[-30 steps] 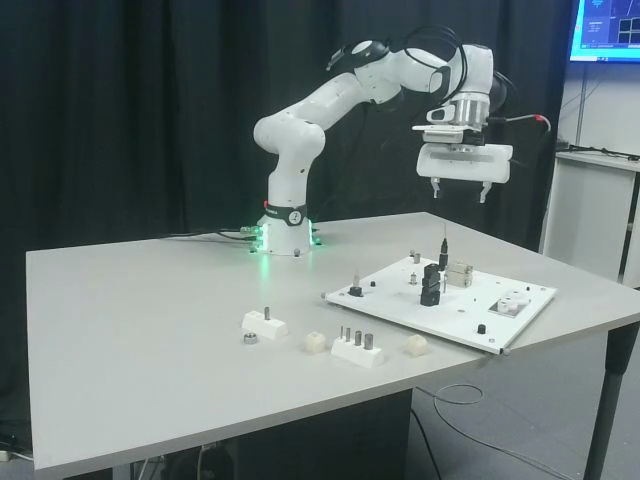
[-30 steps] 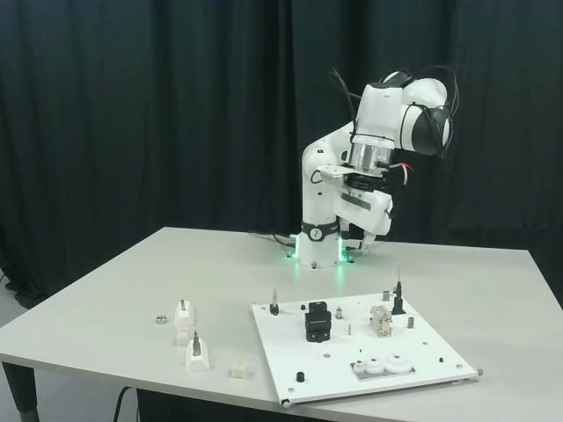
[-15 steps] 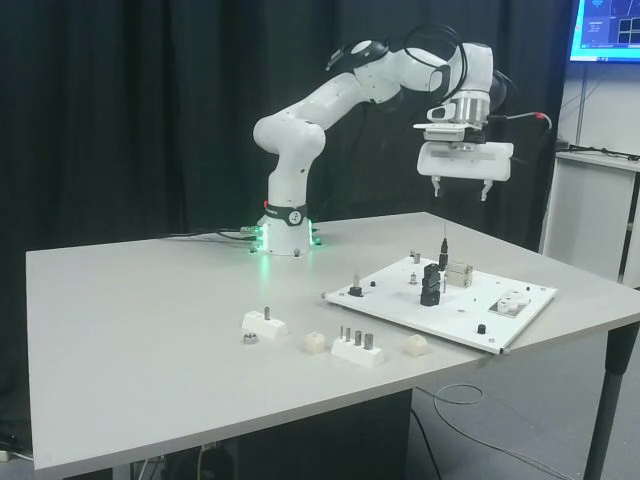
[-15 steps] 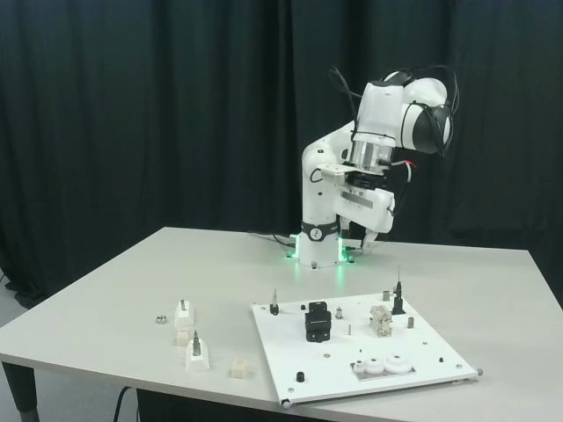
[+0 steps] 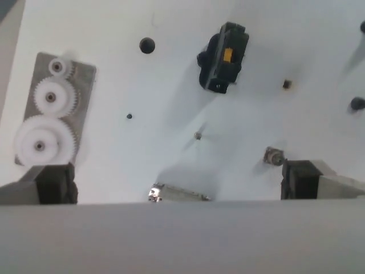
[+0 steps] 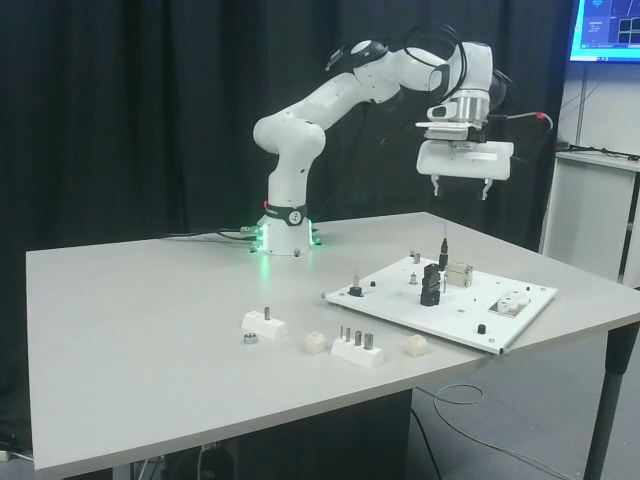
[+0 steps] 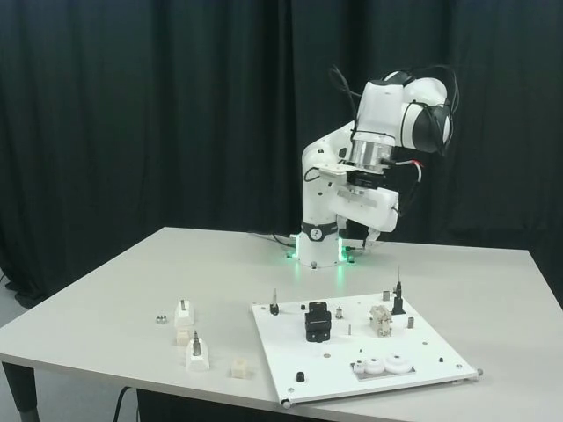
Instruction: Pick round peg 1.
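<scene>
Grey table (image 6: 150,330) bears a white board (image 6: 520,325); pincer (image 6: 460,188) hangs above, spread, empty.

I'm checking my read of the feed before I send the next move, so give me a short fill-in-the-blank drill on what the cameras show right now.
1. The gripper hangs high above the white board, its fingers ____.
2. The gripper holds ____.
3. The white gears on the board number ____.
4. The lights at the arm's base glow ____.

Missing words: open; nothing; three; green.
</scene>
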